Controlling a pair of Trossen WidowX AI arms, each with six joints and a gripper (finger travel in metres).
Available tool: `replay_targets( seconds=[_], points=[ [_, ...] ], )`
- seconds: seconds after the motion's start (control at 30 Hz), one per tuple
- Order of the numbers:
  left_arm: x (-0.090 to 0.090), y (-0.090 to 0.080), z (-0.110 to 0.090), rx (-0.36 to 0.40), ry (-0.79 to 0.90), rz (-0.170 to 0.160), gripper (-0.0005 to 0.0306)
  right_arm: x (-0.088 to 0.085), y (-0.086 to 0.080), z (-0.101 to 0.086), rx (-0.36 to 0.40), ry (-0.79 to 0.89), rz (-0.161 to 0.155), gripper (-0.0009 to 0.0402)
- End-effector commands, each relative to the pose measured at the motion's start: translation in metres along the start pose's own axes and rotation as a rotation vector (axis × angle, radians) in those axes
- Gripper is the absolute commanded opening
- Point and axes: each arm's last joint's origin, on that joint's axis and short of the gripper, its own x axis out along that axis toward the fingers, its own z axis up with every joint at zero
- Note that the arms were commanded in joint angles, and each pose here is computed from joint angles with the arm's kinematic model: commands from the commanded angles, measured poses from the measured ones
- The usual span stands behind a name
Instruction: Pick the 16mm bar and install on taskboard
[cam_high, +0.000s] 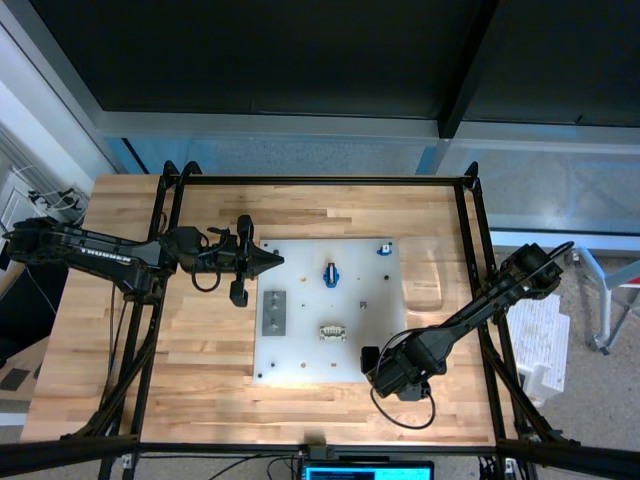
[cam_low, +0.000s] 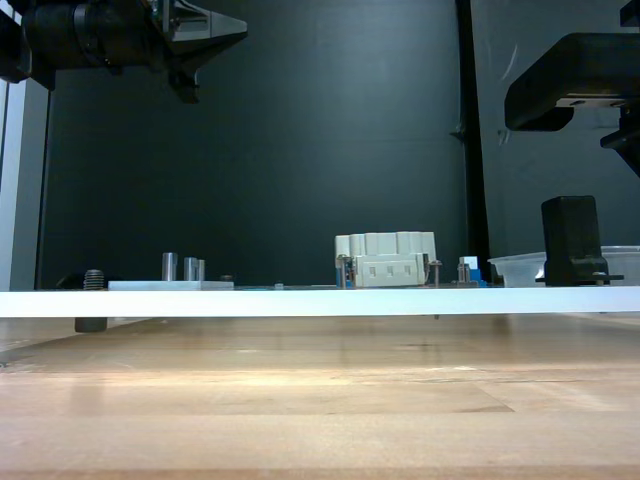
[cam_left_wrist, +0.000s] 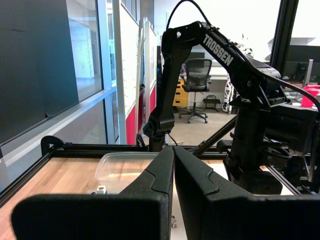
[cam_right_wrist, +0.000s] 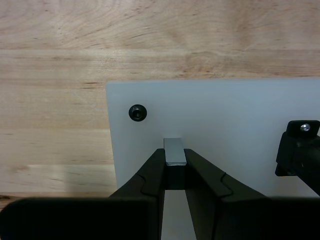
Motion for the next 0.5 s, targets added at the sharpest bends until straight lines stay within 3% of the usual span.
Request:
replay_targets(
  seconds=[0.03, 0.27, 0.5],
  points=[
    [0.000, 0.000, 0.000, 0.000, 0.000, 0.000, 0.0000, 0.000, 0.001, 0.000, 0.000, 0.003, 0.005, 0.0016],
    [0.000, 0.000, 0.000, 0.000, 0.000, 0.000, 0.0000, 0.000, 0.001, 0.000, 0.000, 0.003, 0.006, 0.0088],
    [0.000, 0.000, 0.000, 0.000, 0.000, 0.000, 0.0000, -0.011, 0.002, -0.002, -0.002, -0.002, -0.005, 0.0172]
  ],
)
